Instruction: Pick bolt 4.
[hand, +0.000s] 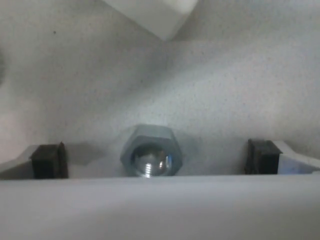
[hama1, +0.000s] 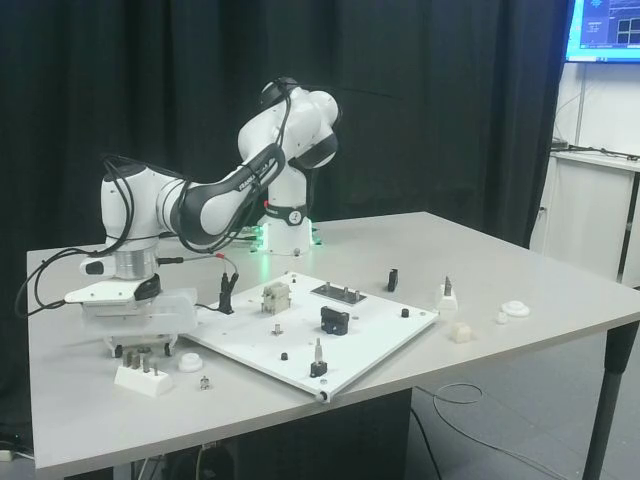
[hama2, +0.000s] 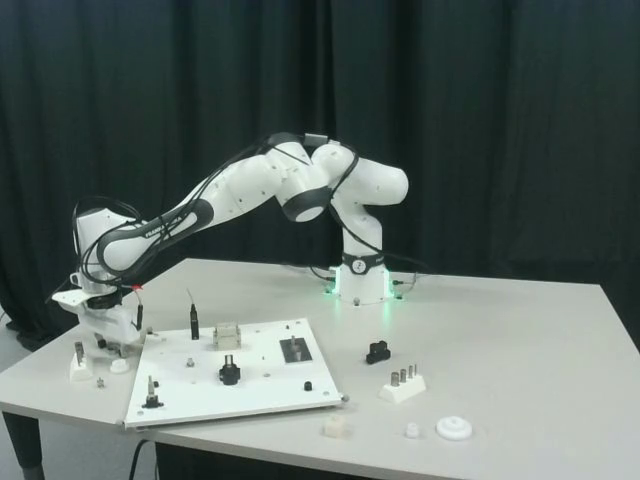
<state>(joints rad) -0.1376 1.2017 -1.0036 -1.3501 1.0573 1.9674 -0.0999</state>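
Pincer status: my two black pads stand spread wide, one on each side of the bolt, neither touching it. The bolt sits upright on the grey surface, its six-sided head facing my wrist camera, roughly midway between the pads. Just past it lies the corner of a white block. In the room views my wrist hangs low at the surface's far-left end, above a small white holder with upright pins; the bolt itself is too small to pick out there. Beyond stands the white board with its fixtures, then my base.

Step in hand, as I judge it: alignment before the grasp. Next move: confirm the pads are level with the head, then close evenly on opposite flats and lift straight up.
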